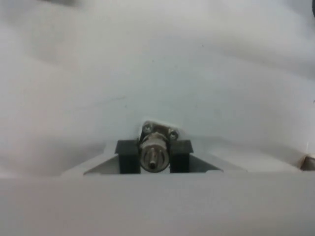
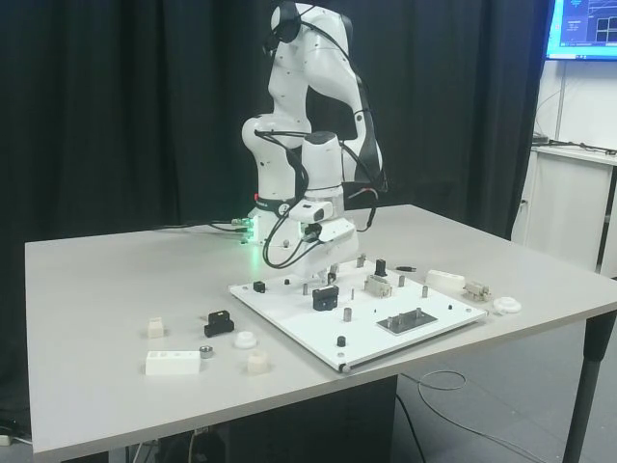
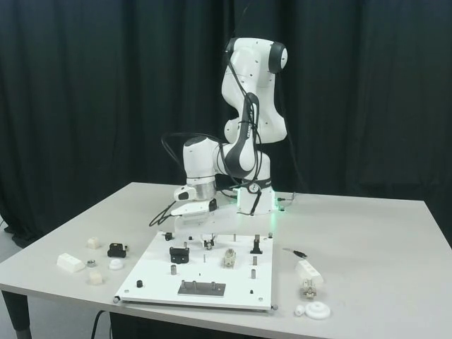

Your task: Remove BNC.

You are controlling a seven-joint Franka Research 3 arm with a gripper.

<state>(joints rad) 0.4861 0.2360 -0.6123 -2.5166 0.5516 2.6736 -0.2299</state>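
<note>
In the wrist view a metal BNC connector (image 1: 153, 153) stands on its small square flange with two screws, on the white board (image 1: 162, 88). My black fingers (image 1: 128, 158) press against it from both sides, so the gripper (image 1: 153, 160) is shut on it. In the first room view the gripper (image 2: 325, 273) is low over the back of the white board (image 2: 289, 313). In the second room view the gripper (image 3: 207, 239) reaches down to the board's (image 3: 152, 279) far edge, with the BNC connector (image 3: 209, 244) just visible under it.
The board carries a black block (image 2: 326, 298), several pegs, a grey plate (image 2: 404, 321) and a connector housing (image 2: 376, 285). On the table left of it lie white blocks (image 2: 174, 362), a black part (image 2: 220, 322) and a white disc (image 2: 245, 340). More white parts (image 2: 445, 280) lie to its right.
</note>
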